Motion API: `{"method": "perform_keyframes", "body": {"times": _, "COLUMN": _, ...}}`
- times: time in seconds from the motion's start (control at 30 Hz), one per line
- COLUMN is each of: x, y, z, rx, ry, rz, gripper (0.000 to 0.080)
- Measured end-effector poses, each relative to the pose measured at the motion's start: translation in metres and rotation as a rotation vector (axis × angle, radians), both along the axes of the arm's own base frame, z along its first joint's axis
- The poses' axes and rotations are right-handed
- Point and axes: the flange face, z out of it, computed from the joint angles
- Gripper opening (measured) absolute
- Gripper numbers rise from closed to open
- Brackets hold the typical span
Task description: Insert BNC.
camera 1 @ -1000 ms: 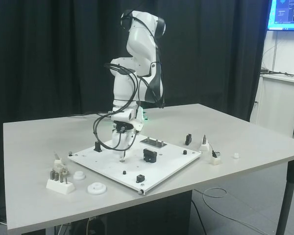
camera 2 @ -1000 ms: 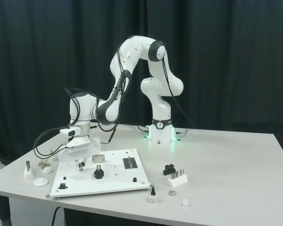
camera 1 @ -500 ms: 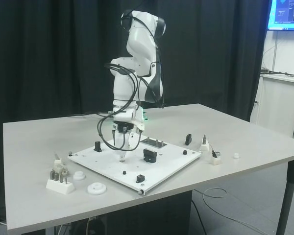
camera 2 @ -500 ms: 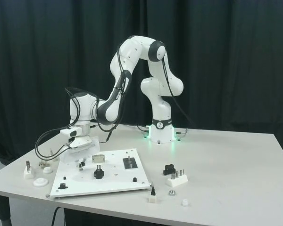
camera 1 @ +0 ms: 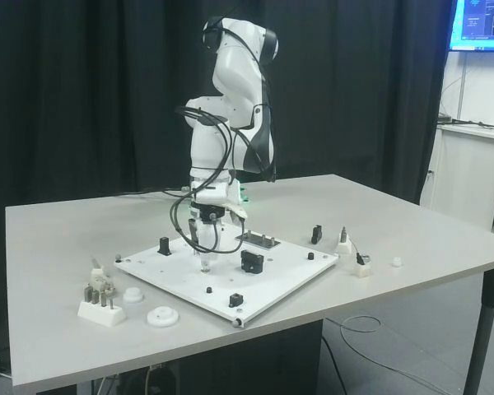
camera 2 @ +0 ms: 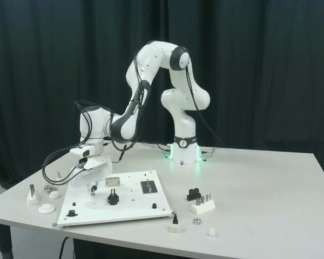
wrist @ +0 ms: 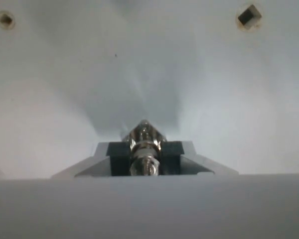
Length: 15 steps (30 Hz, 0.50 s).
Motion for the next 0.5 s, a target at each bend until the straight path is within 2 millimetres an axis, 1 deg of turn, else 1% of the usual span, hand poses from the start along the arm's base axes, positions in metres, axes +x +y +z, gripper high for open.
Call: {"method": "perform_keyframes", "body": {"times": 0.5, "x": -0.0001, "y": 0.0000, "z": -0.0001, "rx": -0.009, "ry": 0.008, "rz": 0.153, "gripper": 0.0121}}
